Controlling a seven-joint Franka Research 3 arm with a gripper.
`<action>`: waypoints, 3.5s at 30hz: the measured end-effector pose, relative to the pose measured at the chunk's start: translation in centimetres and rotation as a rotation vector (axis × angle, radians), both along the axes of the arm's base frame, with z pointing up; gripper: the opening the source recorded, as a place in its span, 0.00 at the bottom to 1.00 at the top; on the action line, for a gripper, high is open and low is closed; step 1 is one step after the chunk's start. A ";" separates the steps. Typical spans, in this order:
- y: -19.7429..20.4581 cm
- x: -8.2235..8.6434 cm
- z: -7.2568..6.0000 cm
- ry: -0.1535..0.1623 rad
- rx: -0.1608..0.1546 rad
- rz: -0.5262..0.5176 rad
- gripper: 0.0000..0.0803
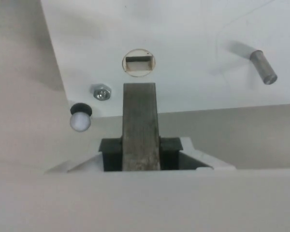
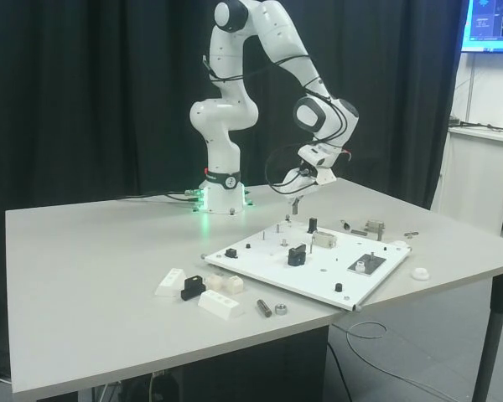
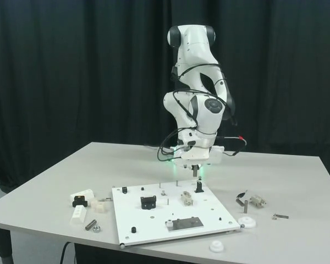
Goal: Place square peg 4.
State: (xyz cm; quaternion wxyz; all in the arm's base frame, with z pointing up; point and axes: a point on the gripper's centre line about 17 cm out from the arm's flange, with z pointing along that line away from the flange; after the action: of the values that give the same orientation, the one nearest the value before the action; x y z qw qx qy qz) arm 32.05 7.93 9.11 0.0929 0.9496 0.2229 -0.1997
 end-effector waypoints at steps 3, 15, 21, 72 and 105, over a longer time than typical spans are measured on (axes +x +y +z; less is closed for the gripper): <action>0.0 0.1 0.2 -0.006 0.000 0.000 0.19; 0.0 0.4 0.9 -0.017 0.000 0.001 0.19; 0.1 0.4 1.1 -0.020 0.000 0.001 0.19; 17.3 2.3 2.2 -0.275 0.135 -0.010 0.19; 32.0 4.6 -0.9 -0.371 0.344 -0.030 0.19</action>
State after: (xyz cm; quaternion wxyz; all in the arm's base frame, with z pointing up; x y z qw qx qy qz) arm 36.67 39.94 8.20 -0.0338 0.9751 0.2184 0.0174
